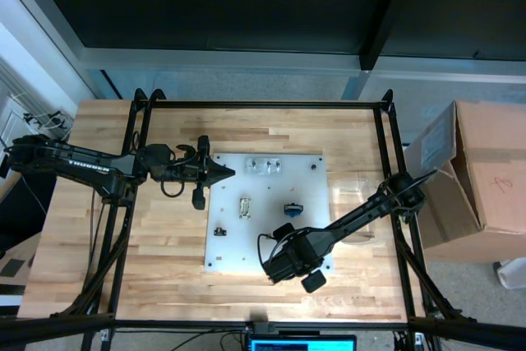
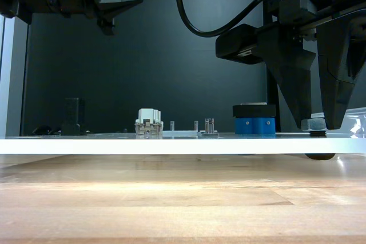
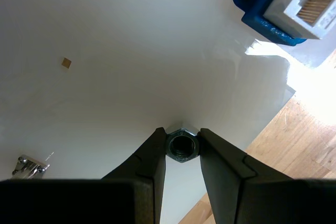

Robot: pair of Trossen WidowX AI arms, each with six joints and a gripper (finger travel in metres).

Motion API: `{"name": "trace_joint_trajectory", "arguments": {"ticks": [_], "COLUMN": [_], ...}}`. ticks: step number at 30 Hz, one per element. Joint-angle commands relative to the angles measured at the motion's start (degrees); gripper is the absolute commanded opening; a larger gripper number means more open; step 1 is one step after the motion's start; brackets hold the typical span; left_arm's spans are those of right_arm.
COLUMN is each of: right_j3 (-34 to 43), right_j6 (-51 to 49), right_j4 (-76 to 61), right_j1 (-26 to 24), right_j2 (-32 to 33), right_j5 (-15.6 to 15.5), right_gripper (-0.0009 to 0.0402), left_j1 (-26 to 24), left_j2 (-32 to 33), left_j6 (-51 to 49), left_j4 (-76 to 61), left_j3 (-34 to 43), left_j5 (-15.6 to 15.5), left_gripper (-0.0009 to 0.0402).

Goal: Pick the M12 nut and place it on its threads and fasten

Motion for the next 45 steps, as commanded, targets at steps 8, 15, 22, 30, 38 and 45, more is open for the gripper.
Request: {"name": "trace_joint_trajectory", "arguments": {"ticks": [8, 15, 22, 30, 38, 45], "right_j3": [0.07, 0.09, 0.09, 0.09, 0.09, 0.00], "right_j6": [0.02, -18.75, -71.95, -119.62, -145.48, -148.30], "right_j4": [-0.39, -0.92, -9.79, -8.50, -8.17, -7.15], "right_j1": [0.20, 0.26, 0.13, 0.42, 0.39, 0.26], "right_j2": [-1.27, -4.35, -7.87, -8.92, -8.90, -8.55], "right_j5": [-1.66, -0.63, 13.62, 8.35, 4.31, 5.11], "right_gripper": [0.0213, 0.0232, 0.0231, 0.0232, 0.0232, 0.0191], "left_j1": [0.00, 0.00, 0.00, 0.00, 0.00, 0.02], "left_j2": [0.02, 0.02, 0.02, 0.02, 0.02, 0.02], "left_j6": [0.00, 0.00, 0.00, 0.00, 0.00, 0.00], "left_j4": [0.02, 0.00, 0.00, 0.00, 0.00, 0.00], "left_j3": [0.00, 0.00, 0.00, 0.00, 0.00, 0.00], "left_j5": [0.02, 0.02, 0.02, 0.02, 0.02, 0.02], "left_gripper": [0.0000, 0.0000, 0.0000, 0.0000, 0.0000, 0.0000]}}
